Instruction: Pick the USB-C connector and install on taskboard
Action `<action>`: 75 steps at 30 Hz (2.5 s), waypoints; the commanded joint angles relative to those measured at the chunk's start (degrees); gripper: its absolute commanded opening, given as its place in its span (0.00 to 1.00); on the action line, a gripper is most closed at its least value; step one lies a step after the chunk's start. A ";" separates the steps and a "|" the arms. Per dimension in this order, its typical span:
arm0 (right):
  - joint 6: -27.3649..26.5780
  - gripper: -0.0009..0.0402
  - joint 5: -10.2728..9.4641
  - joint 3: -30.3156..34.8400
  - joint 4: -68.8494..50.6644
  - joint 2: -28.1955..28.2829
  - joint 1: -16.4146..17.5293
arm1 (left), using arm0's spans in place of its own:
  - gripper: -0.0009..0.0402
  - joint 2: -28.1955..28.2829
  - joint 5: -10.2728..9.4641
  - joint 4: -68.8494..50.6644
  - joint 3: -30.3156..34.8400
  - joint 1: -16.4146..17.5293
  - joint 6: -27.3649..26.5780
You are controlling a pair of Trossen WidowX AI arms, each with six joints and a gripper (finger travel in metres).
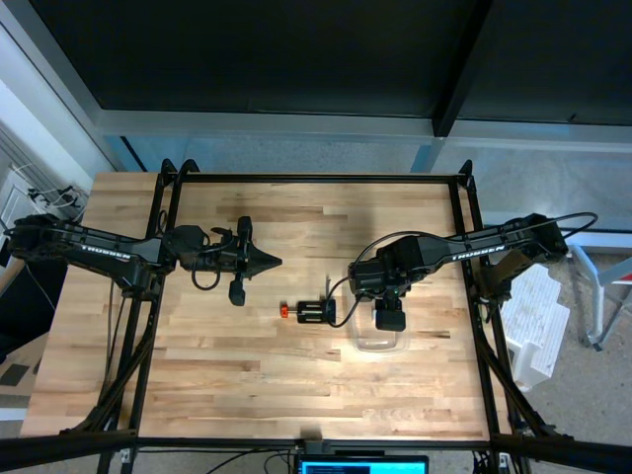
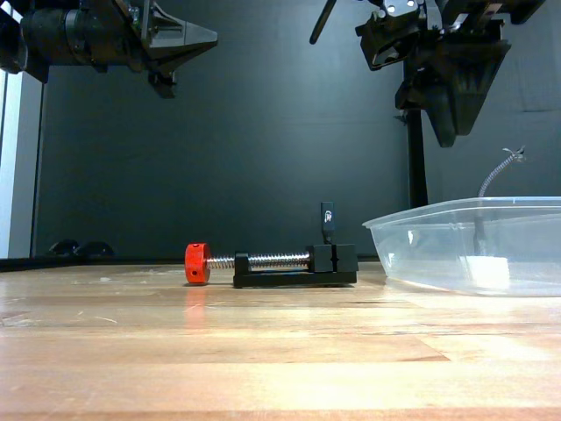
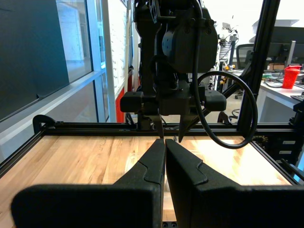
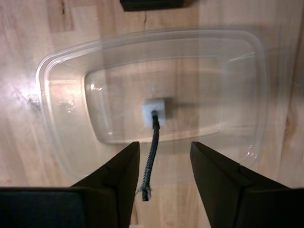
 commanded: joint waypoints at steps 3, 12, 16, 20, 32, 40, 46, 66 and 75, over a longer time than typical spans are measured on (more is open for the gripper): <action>1.25 0.46 2.10 -1.92 0.26 0.00 0.83 | 0.02 0.02 0.00 0.00 0.00 0.00 0.02; 2.40 0.47 2.14 -3.39 2.25 0.11 1.73 | 0.02 0.02 0.00 0.00 0.00 0.00 0.02; 2.38 0.47 2.16 -3.52 2.69 1.51 2.16 | 0.02 0.02 0.00 0.02 0.00 0.00 0.02; 2.23 0.47 2.19 -3.82 3.45 2.49 2.45 | 0.02 0.02 0.00 -0.02 0.00 0.00 0.02; 1.40 0.46 2.38 -8.00 8.57 2.78 3.19 | 0.02 0.02 0.02 -0.02 0.00 0.00 0.02; 1.05 0.44 2.34 -10.67 11.13 2.78 3.56 | 0.02 0.02 0.00 0.00 0.00 0.00 0.02; 0.98 0.44 2.38 -11.32 11.87 2.78 3.65 | 0.02 0.02 0.02 0.00 0.00 0.02 0.02; 1.20 0.44 1.92 -14.51 16.02 4.74 3.67 | 0.02 0.02 0.00 0.00 0.00 0.00 0.02; 1.18 0.32 1.92 -14.62 16.31 4.74 3.67 | 0.02 0.02 0.00 0.00 0.00 0.00 0.02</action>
